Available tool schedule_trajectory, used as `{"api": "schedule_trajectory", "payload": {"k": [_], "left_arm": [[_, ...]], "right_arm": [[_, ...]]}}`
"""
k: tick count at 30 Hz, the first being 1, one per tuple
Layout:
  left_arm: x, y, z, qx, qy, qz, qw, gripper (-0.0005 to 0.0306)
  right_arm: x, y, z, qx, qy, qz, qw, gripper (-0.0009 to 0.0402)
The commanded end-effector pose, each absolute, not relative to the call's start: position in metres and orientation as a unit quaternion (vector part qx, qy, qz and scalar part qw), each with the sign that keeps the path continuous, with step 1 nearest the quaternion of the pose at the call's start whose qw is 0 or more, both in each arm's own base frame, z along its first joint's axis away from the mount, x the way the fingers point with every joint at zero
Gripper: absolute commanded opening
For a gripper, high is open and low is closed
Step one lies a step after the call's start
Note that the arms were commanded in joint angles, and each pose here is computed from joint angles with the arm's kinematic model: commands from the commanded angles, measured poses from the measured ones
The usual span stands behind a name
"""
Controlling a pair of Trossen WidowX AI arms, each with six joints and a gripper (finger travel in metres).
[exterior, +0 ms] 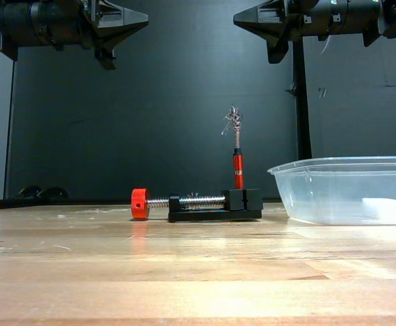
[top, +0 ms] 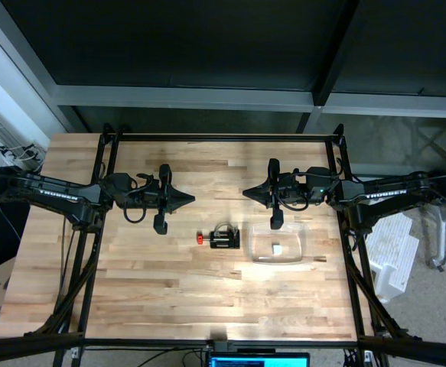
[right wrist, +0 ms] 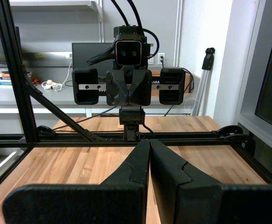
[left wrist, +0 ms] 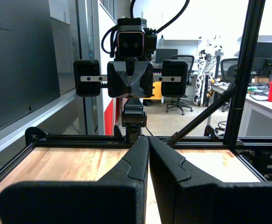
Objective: Remove the RCA connector from the receptacle and place in the container
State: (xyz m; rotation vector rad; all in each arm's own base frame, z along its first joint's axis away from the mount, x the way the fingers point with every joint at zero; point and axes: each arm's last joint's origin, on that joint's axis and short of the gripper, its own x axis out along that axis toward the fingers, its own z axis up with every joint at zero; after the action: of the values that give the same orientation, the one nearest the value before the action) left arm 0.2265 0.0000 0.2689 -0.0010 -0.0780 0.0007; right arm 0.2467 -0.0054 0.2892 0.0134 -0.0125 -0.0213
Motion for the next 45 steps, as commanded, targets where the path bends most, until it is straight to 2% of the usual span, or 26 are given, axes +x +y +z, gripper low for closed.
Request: {"api": "schedule_trajectory", "payload": {"k": [1, 20, 25, 34, 45], "left_arm": [[0.2265, 0.0000, 0.2690, -0.0003, -0.0392, 0.0004, 0.99923, 0.0000], [0.2265, 0.0001, 0.2690, -0.0003, -0.0392, 0.0006, 0.99923, 0.0000], [0.2265, 0.0000, 0.2690, -0.0003, -0.0392, 0.0004, 0.99923, 0.0000], [0.2265, 0.0000, 0.2690, -0.0001, -0.0392, 0.0004, 0.99923, 0.0000], [0.2265, 0.0000, 0.2690, -0.0003, -0.0392, 0.0004, 0.99923, 0.0000]], "right_arm": [[0.247, -0.005, 0.289, 0.007, -0.006, -0.010, 1.000, 0.0000], [0.247, -0.005, 0.289, 0.007, -0.006, -0.010, 1.000, 0.0000], [0.248, -0.005, 0.293, 0.052, 0.005, -0.011, 0.999, 0.0000], [0.249, 0.001, 0.303, 0.056, 0.123, -0.010, 0.991, 0.0000], [0.263, 0.015, 0.299, 0.059, 0.319, -0.005, 0.946, 0.0000]]}}
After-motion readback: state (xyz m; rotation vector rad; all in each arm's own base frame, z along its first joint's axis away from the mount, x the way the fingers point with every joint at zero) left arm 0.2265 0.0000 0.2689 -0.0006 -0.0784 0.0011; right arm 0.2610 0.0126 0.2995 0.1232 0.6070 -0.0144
